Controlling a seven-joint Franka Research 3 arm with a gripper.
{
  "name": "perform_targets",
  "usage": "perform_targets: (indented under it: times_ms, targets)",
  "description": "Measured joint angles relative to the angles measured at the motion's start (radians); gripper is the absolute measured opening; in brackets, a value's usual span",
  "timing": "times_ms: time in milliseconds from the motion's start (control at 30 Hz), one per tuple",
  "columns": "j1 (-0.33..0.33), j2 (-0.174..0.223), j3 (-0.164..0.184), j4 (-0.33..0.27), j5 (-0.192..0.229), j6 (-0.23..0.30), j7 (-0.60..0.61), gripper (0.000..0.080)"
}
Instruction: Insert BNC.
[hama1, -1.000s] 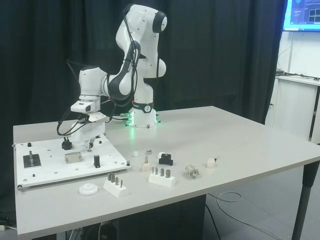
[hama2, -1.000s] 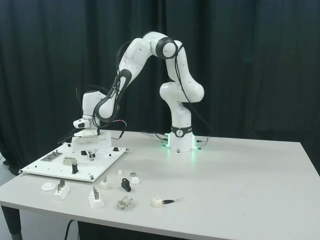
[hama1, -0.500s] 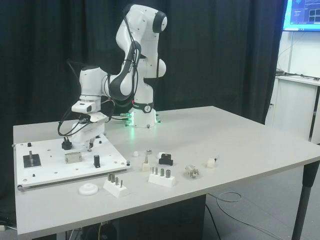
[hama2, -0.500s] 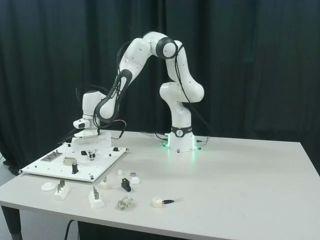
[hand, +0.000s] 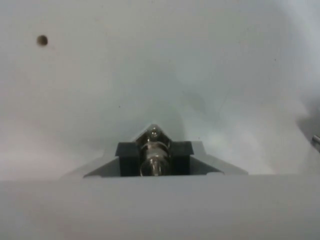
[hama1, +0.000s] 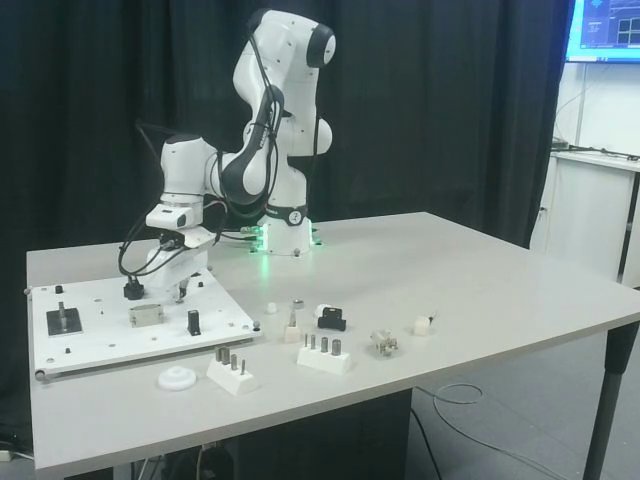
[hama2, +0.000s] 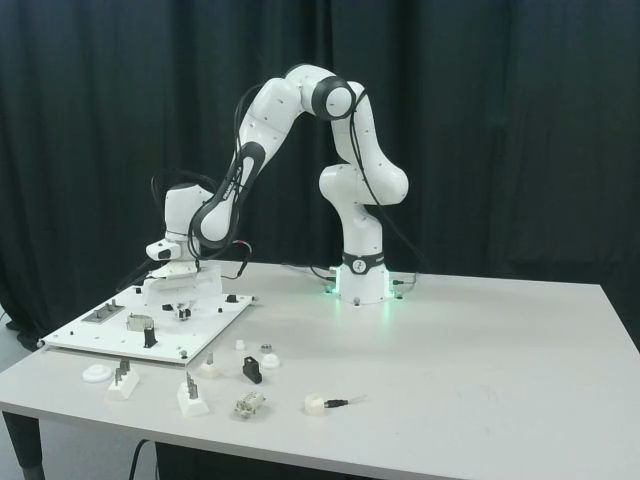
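In the wrist view a small metal BNC connector (hand: 154, 152) stands upright between two black pads (hand: 128, 158), one touching it on each side. My gripper (hand: 155, 161) is shut on it, just above the white board (hand: 100, 90). From the room, the gripper (hama1: 180, 288) hangs low over the back part of the white assembly board (hama1: 90, 342) at the table's left. The second room view shows the gripper (hama2: 181, 308) close to the same board (hama2: 80, 338). The socket under the connector is hidden.
On the board stand a black post (hama1: 192, 320), a metal block (hama1: 146, 314), a black plug (hama1: 131, 290) and a peg stand (hama1: 62, 320). Beside the board lie a white gear (hama1: 175, 378), two peg holders (hama1: 232, 372), a black part (hama1: 331, 318) and a metal connector (hama1: 384, 343).
The hand over the board has risen a little and shifted slightly. The loose parts on the table have not moved.
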Motion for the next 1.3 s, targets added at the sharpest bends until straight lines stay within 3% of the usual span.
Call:
perform_targets:
  times_ms: [933,1300]
  targets:
    - [0.000,-0.001,0.000,-0.001,0.001,-0.001,0.006,0.0120]
    - [0.000,-0.001,0.000,-0.001,0.003,-0.001,0.106,0.0120]
